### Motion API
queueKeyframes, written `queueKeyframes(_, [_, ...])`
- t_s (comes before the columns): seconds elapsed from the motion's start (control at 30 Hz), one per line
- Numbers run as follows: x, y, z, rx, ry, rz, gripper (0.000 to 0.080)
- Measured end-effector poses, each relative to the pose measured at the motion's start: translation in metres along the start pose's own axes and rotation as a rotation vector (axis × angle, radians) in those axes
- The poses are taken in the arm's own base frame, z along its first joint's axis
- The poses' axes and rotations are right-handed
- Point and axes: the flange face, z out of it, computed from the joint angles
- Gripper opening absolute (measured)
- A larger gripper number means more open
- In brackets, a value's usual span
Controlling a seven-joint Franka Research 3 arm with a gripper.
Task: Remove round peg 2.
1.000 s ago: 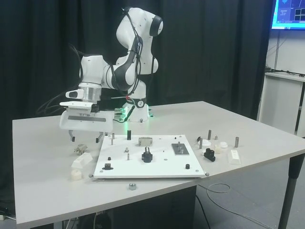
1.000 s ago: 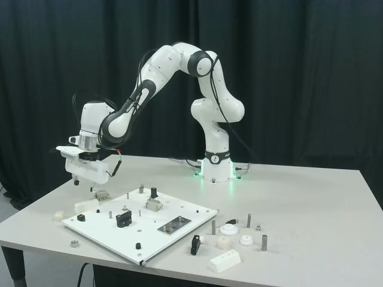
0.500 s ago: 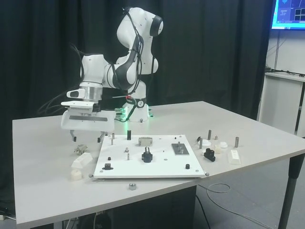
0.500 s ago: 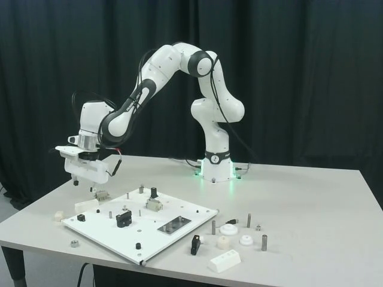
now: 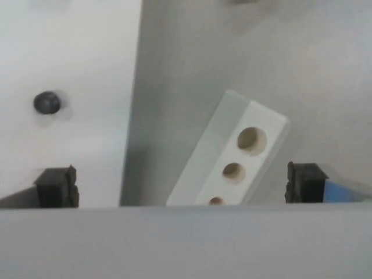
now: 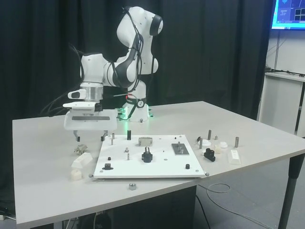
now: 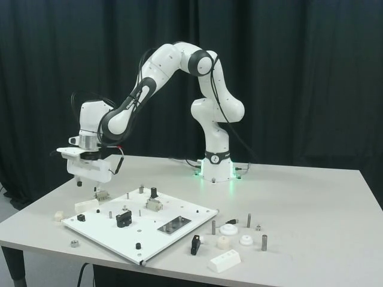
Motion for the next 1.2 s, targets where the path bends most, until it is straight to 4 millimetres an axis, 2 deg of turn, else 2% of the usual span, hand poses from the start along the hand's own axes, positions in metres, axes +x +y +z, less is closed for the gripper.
queueKeyframes(0.3, [-0.015,0.002,-0.003,0.023,-0.059,-0.025,0.0800])
queueKeyframes(0.73, [-0.050,0.012,-0.006,0.051,-0.094,-0.072,0.0800])
queueKeyframes(1.2, [-0.093,0.014,0.008,0.040,-0.083,-0.074,0.0800])
